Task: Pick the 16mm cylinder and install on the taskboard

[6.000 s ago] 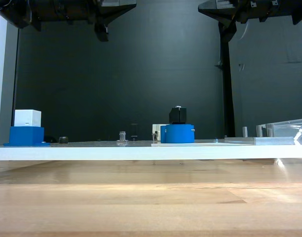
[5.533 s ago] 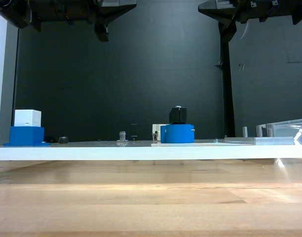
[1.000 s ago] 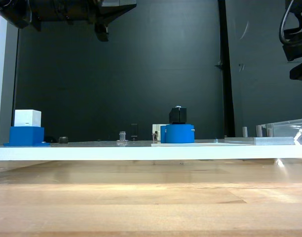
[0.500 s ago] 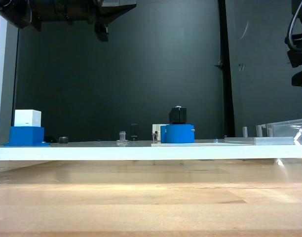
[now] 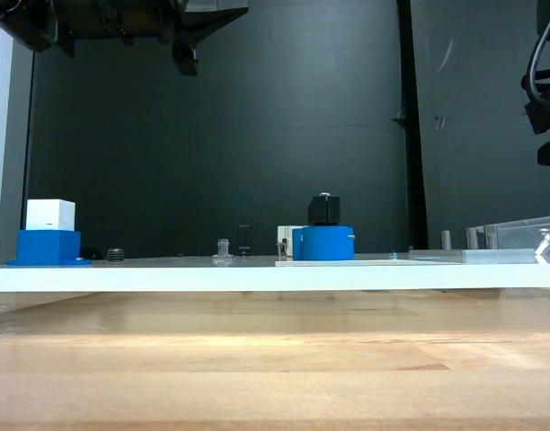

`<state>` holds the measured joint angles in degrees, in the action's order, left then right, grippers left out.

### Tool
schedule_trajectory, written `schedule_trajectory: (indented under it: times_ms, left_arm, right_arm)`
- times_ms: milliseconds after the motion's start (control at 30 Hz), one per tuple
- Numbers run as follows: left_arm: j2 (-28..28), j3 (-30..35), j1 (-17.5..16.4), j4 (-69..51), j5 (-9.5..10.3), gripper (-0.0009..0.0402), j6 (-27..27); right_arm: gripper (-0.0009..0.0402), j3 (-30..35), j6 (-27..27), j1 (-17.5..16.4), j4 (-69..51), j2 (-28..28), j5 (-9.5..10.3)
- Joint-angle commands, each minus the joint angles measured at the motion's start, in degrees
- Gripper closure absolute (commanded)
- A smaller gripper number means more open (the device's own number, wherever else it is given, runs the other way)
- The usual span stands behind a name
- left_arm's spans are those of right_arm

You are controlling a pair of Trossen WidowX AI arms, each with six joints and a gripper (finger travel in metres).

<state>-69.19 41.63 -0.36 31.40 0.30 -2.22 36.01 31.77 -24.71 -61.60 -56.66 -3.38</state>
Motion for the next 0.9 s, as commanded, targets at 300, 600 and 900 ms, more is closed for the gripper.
schedule_trajectory:
  times_ms: [300, 600, 900]
  left_arm:
    - [0.0, 0.0, 0.0, 0.0, 0.0, 0.0392, 0.0]
    - [0.0, 0.0, 0.0, 0.0, 0.0, 0.0392, 0.0]
    - [0.0, 0.0, 0.0, 0.0, 0.0, 0.0392, 0.0]
  right_arm:
    - [0.0073, -1.5, 1.9, -1.9, 3.1, -2.8, -0.02]
    - [0.0073, -3.2, 2.2, -2.2, 5.8, -3.1, -0.09]
    - [0.0079, -7.0, 2.5, -2.4, 12.3, -3.1, -0.09]
